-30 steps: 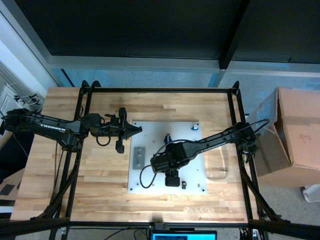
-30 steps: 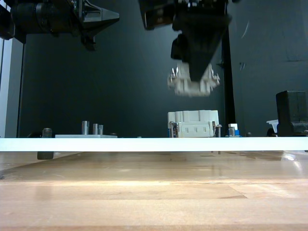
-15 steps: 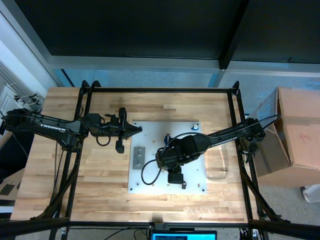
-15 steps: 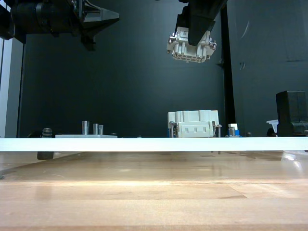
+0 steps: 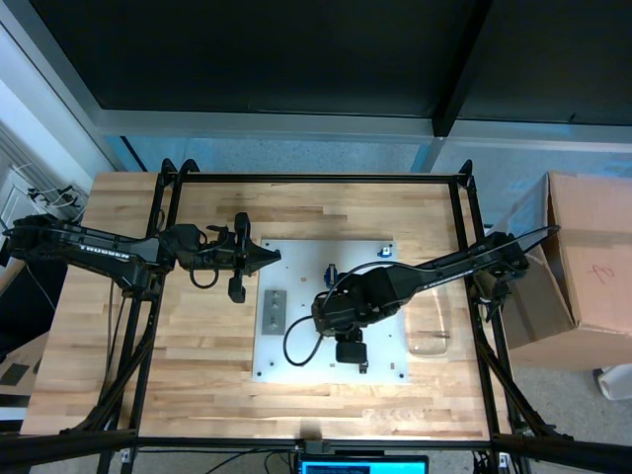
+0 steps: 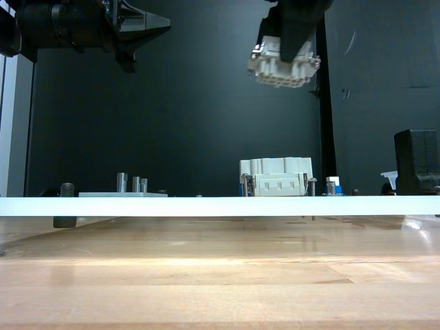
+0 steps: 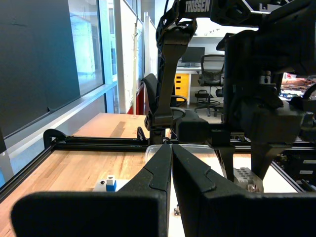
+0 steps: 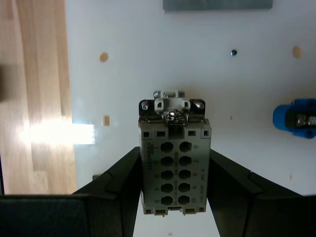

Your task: Remove the HAN10E connector from the taskboard and place in the container

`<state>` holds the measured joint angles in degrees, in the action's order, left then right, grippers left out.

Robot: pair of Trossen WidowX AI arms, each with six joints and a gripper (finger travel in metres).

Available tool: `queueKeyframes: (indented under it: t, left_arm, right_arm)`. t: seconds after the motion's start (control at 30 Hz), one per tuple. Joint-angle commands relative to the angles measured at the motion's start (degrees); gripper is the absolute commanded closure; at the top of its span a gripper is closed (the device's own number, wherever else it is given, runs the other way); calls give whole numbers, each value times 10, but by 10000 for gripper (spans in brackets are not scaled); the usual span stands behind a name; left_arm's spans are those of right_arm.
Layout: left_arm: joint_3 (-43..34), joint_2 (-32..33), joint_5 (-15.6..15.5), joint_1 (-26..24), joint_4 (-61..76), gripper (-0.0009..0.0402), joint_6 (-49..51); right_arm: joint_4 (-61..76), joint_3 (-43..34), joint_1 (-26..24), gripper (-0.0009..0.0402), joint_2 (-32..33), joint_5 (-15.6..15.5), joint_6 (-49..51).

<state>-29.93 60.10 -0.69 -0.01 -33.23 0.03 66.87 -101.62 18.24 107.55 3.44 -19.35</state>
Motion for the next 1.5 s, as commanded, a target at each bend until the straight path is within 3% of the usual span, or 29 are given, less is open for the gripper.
queueKeyframes:
  t: [0.03, 0.33, 0.9, 1.2, 1.5]
  left_arm:
    - [0, 0, 0, 0, 0, 393, 0]
    - [0, 0, 0, 0, 0, 393, 0]
    - [0, 0, 0, 0, 0, 393, 0]
    - [0, 0, 0, 0, 0, 393, 0]
    - [0, 0, 0, 0, 0, 393, 0]
  right_arm:
    - [-1, 23, 5, 384, -21, 1, -10]
    - [-7, 121, 14, 384, -106, 2, -32]
    - [-26, 370, 37, 384, -345, 0, -120]
    - [-22, 431, 49, 384, -433, 1, -143]
    - [-9, 455, 51, 384, -470, 1, -144]
